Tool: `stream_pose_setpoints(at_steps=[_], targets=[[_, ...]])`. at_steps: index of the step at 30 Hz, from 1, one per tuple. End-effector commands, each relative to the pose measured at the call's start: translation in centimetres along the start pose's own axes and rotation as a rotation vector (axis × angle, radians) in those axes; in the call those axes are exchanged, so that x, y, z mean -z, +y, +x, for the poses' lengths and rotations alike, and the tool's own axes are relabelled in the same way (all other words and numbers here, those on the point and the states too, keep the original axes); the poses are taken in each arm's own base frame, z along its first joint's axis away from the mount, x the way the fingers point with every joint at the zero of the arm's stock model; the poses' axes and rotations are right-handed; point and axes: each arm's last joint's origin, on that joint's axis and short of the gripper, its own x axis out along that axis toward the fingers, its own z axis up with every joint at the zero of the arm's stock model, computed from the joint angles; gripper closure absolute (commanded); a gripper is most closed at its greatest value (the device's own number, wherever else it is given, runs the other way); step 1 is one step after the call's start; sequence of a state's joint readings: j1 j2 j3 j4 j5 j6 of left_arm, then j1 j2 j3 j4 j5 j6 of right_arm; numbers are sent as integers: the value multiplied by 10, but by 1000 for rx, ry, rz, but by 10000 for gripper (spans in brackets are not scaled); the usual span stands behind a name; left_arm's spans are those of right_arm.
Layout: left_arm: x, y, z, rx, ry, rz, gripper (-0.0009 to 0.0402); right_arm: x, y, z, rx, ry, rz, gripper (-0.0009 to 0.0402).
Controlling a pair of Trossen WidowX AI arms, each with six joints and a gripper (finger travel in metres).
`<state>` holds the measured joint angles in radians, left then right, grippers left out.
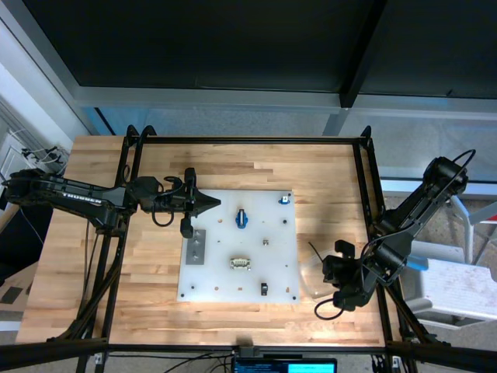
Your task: Remove the USB connector from the USB hub and place in the container
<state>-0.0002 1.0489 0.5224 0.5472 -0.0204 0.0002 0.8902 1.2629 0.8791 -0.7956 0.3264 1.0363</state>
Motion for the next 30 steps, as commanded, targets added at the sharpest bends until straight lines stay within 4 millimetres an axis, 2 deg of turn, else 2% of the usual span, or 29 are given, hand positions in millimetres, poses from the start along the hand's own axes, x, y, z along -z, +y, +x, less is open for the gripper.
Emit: stream_pose_setpoints(at_steps=[1,12,30], targets=[[0,0,0,0,0,0,392,7,-4,-2,11,20,0,393],[0,0,0,0,-1,0,392,24,-15,-5,13,67,-18,393],[0,0,0,0,-1,0,392,28,-16,-5,26,84,-38,393]])
